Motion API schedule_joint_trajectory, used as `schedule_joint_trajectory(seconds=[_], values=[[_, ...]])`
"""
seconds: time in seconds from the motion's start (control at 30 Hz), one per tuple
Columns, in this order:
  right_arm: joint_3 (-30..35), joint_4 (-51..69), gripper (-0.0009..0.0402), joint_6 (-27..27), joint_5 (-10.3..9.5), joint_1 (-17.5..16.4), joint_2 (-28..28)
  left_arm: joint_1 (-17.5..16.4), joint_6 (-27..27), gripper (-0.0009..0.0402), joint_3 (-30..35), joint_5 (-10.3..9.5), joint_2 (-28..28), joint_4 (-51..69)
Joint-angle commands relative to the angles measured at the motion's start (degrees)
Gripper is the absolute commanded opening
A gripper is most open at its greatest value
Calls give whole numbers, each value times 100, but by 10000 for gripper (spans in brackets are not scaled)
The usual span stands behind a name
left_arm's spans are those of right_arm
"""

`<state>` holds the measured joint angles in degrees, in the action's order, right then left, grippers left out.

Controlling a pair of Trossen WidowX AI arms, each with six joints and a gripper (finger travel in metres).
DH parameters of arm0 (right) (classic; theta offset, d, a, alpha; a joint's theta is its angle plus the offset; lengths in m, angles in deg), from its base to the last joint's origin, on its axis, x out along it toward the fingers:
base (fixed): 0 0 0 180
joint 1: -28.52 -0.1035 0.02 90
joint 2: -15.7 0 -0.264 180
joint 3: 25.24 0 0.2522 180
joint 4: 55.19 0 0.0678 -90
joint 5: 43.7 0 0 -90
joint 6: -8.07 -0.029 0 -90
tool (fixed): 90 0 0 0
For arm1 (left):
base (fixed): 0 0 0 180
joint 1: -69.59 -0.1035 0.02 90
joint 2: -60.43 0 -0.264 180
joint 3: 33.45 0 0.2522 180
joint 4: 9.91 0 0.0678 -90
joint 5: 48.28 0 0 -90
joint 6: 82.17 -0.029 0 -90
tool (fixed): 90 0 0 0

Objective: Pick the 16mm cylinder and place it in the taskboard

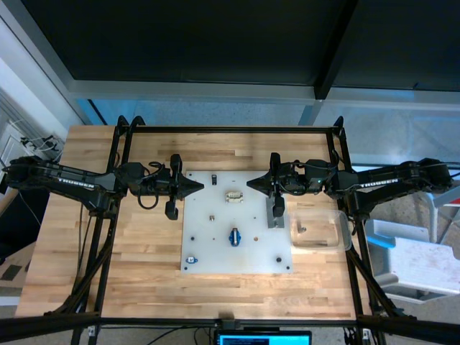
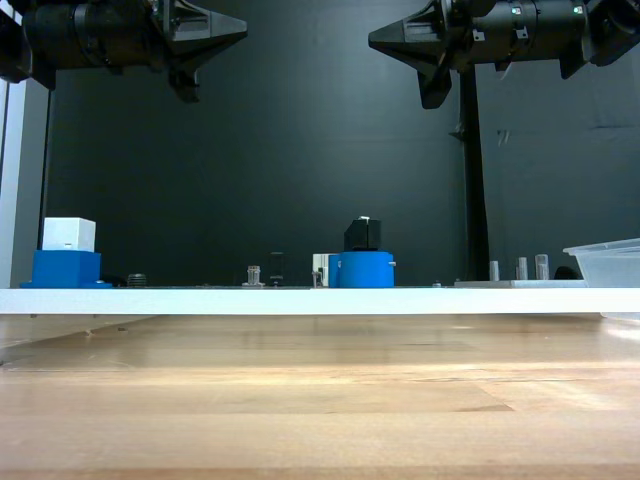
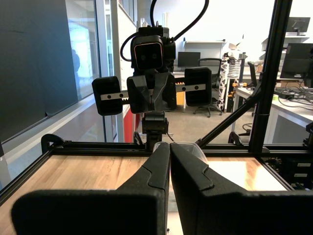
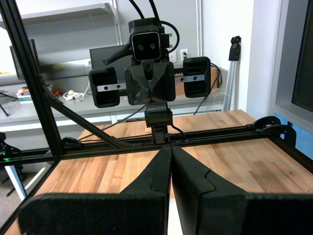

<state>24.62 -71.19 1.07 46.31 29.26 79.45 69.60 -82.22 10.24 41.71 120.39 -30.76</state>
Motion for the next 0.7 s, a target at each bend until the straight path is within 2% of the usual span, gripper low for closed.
schedule_joint_trajectory(seconds=[0.03, 0.27, 0.33, 0.37, 0.4, 0.47, 0.7], values=[[0, -2, 0, 87, -258, -2, 0, -2, 0, 0, 2, 0, 2, 4], [0, -2, 0, 83, -260, -2, 0, -2, 0, 0, 2, 0, 2, 4], [9, 4, 0, -83, -247, -4, 0, 0, 0, 0, 2, 0, 2, 4], [35, 72, 0, -208, -210, -4, 0, -2, 0, 0, 2, 0, 2, 4], [101, 258, 0, -310, -90, -7, 0, -2, 0, 0, 2, 0, 2, 4], [306, 896, 0, -319, 50, -28, 0, 0, 0, 0, 2, 0, 4, 4], [1333, 3735, 0, -317, 44, -227, 0, 0, 2, 0, 2, 0, 2, 4]])
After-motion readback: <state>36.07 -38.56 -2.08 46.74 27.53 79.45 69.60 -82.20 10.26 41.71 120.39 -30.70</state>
